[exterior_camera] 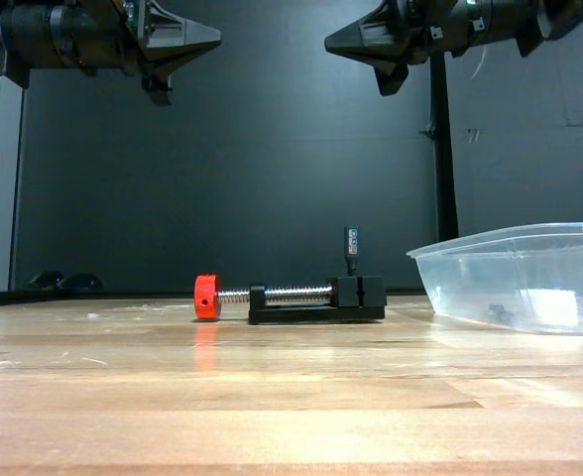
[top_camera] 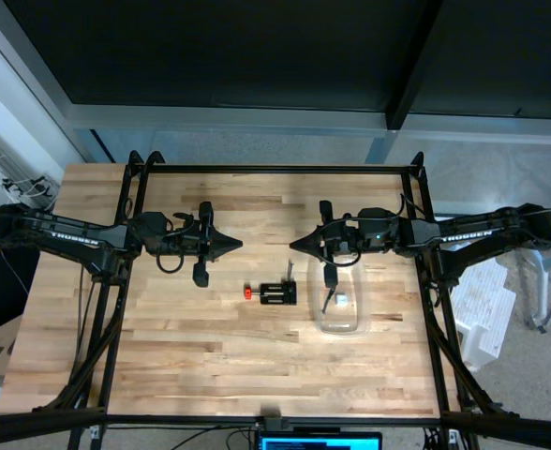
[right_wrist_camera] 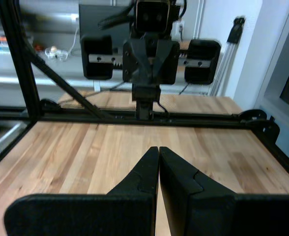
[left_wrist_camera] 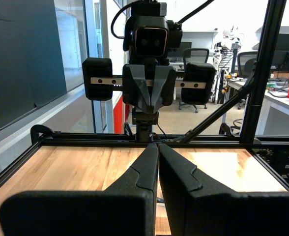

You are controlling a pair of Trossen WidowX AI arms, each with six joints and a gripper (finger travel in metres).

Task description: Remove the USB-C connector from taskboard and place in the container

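A: Where is the USB-C connector [exterior_camera: 351,246] found?
B: It is seen standing upright in the taskboard [exterior_camera: 317,300], at its right end, opposite the red knob [exterior_camera: 206,297]; the container [exterior_camera: 529,260] is set just to the right.
A: And the grippers?
B: The left gripper [top_camera: 239,246] and right gripper [top_camera: 292,246] are poised high above, facing each other, with fingers closed together and nothing grasped.
A: What could be spoiled?
B: The plug is slim. If pinched off-centre, it may be dropped short of the container — or the light block may be dragged along.
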